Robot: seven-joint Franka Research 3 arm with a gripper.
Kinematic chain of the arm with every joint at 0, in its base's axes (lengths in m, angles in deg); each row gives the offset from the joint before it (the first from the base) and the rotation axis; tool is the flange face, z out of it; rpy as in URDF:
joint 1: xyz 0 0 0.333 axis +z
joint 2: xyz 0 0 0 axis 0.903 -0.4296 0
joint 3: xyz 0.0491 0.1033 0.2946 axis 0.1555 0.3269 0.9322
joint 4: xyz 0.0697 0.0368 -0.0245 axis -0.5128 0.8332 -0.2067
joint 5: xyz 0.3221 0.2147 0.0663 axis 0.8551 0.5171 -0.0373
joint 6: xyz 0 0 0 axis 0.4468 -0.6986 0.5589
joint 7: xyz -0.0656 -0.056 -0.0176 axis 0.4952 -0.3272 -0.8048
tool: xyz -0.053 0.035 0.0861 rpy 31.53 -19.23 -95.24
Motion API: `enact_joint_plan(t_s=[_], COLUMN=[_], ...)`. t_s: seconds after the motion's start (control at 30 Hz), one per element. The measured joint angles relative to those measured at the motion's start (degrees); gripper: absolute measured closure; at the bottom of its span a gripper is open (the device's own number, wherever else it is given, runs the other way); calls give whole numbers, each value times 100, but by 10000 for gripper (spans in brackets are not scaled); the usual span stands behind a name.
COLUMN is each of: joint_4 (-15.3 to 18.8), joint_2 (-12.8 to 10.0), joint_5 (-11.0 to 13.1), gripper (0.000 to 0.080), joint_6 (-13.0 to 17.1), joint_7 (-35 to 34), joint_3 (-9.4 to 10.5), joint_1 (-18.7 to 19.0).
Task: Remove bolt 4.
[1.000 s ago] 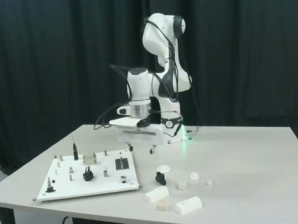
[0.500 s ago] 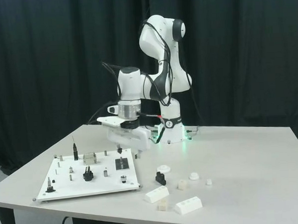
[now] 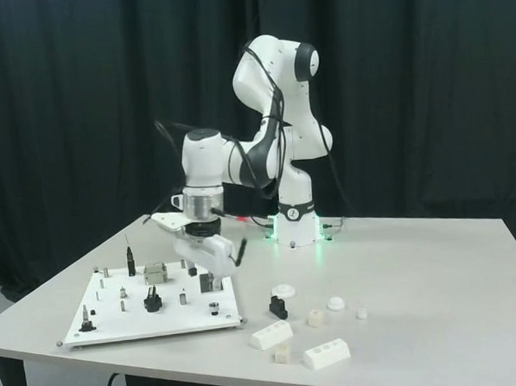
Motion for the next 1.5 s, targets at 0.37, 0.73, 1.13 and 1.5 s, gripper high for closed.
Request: enact_joint_plan(t_s=[0.37, 0.73, 1.13, 1.5], joint_4=[-9, 96, 400, 773], joint_2=[-34, -34, -34, -9], joint_5=[691, 852, 852, 855], gripper=[3, 3, 3, 3], joint_6=[-7, -19, 151, 564], joint_7=[-396, -1198, -1728, -2315], joint_3=[0, 0, -24, 3], joint_1=[-176, -152, -156, -91])
